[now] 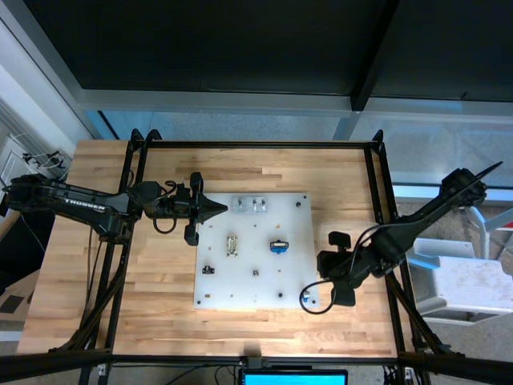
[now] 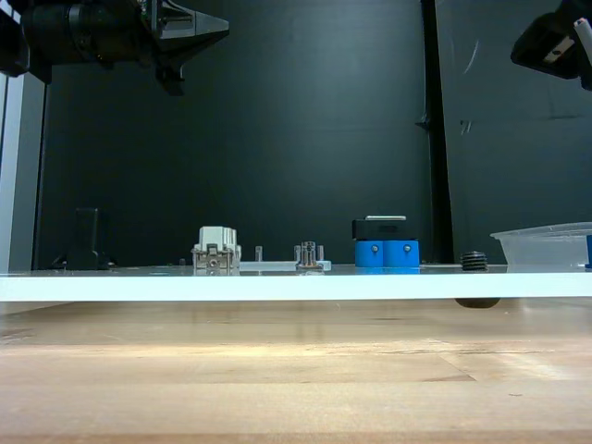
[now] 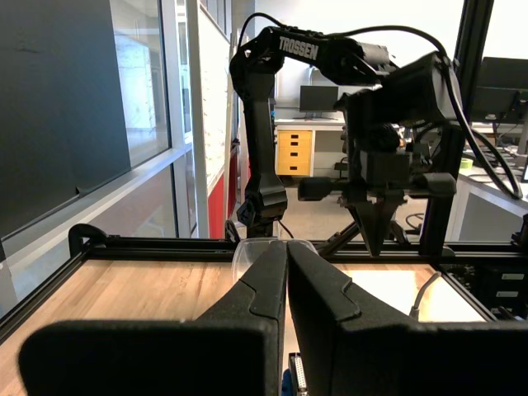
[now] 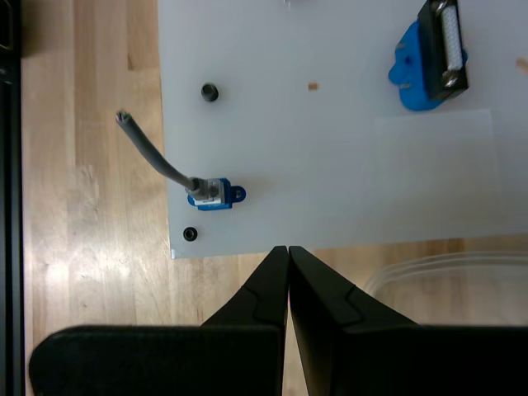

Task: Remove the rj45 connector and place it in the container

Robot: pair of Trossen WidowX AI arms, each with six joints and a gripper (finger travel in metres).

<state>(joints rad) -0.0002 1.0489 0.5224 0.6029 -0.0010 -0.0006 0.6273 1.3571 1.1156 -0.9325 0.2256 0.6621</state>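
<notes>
Plug (image 4: 212, 192) sits in a blue holder at the white board's (image 4: 330, 165) near right corner, its grey cable stub overhanging the wooden desk (image 4: 82, 206). Judged light, rigid and small; best gripped across its body. Clear tub (image 4: 429, 271) lies just beside the board. Right pincer (image 4: 288, 250) hovers above, closed; left pincer (image 3: 286, 246) closed, raised over the board's far left corner.

I'm matte black throughout: left arm (image 1: 80, 202) and right arm (image 3: 260, 107) lettered TROSSEN in white, looped black cables (image 1: 164, 224). Wedge-shaped left jaws sit at the white board's (image 1: 248, 281) ten o'clock, right jaws at three.
</notes>
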